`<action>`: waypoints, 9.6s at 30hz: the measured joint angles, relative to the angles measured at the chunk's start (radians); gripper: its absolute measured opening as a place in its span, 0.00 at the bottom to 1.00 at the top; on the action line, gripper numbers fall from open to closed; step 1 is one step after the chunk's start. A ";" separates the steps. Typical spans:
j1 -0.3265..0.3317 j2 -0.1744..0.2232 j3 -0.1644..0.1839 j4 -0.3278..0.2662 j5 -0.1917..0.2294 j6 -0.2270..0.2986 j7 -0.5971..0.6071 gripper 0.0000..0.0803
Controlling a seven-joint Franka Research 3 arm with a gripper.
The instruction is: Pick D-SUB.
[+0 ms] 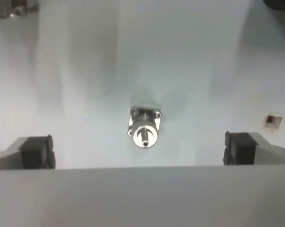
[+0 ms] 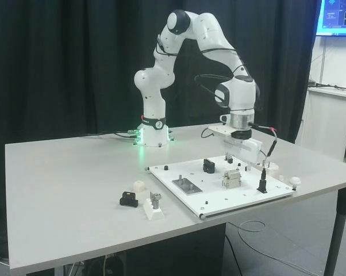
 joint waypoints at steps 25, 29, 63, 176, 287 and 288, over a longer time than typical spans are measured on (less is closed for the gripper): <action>0.029 -0.008 -0.037 0.017 -0.020 -0.037 0.000 1.00; 0.029 -0.008 -0.037 0.018 -0.023 -0.036 0.000 1.00; 0.029 -0.011 -0.048 0.024 -0.071 -0.033 -0.023 1.00; -0.372 -0.207 -0.124 0.133 -0.346 -0.351 -1.973 1.00; -0.657 0.378 -0.114 0.515 0.080 -0.238 -3.071 1.00; -0.657 0.378 -0.113 0.515 0.080 -0.238 -3.071 1.00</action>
